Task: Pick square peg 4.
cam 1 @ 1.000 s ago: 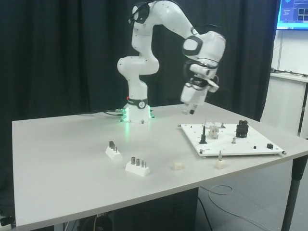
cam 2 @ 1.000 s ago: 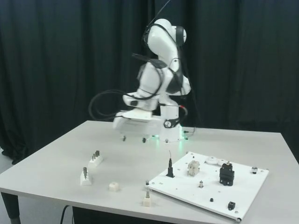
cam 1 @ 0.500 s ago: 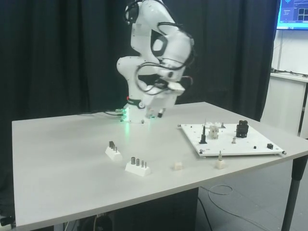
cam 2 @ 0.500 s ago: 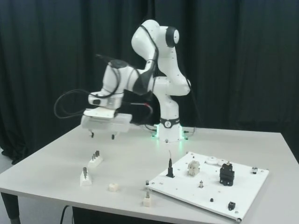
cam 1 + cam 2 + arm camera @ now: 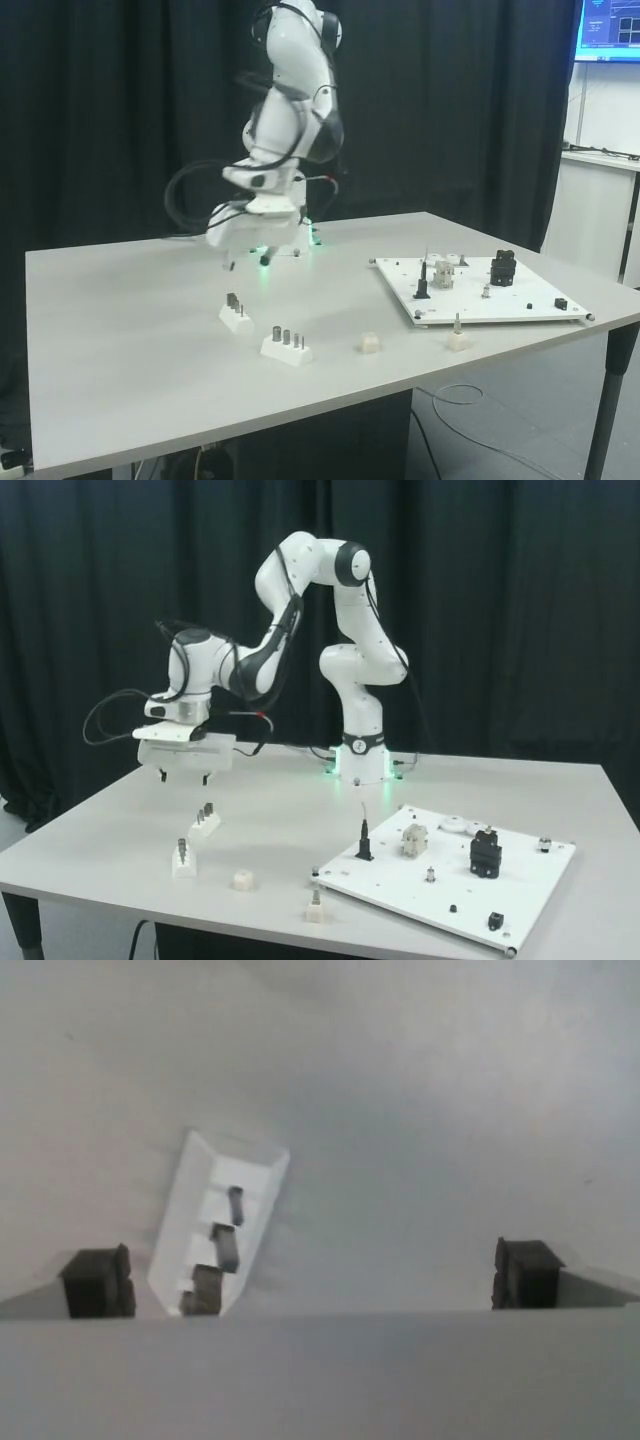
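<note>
Your gripper (image 5: 184, 776) hangs above the grey table (image 5: 120, 330), clear of the surface, fingers spread wide with nothing between them. In the wrist view the two black fingertips (image 5: 98, 1282) sit far apart.

Landmark: the white peg holder (image 5: 205, 823) under the gripper. It shows in the wrist view as a stepped white block (image 5: 218, 1225) carrying three dark square pegs (image 5: 224, 1247) in a row, graded in size. You cannot tell from these views which one is square peg 4. The holder lies close to one fingertip, off the midline between the two, and skewed to the line between them.

Near that holder, toward the table's front edge, stands a second white holder (image 5: 286, 349) with upright pegs. Beyond that one sits a small white cube (image 5: 370, 344). Well apart from the holder, on the far side of the cube, lies the white assembly board (image 5: 480, 292) with its black fixtures.
</note>
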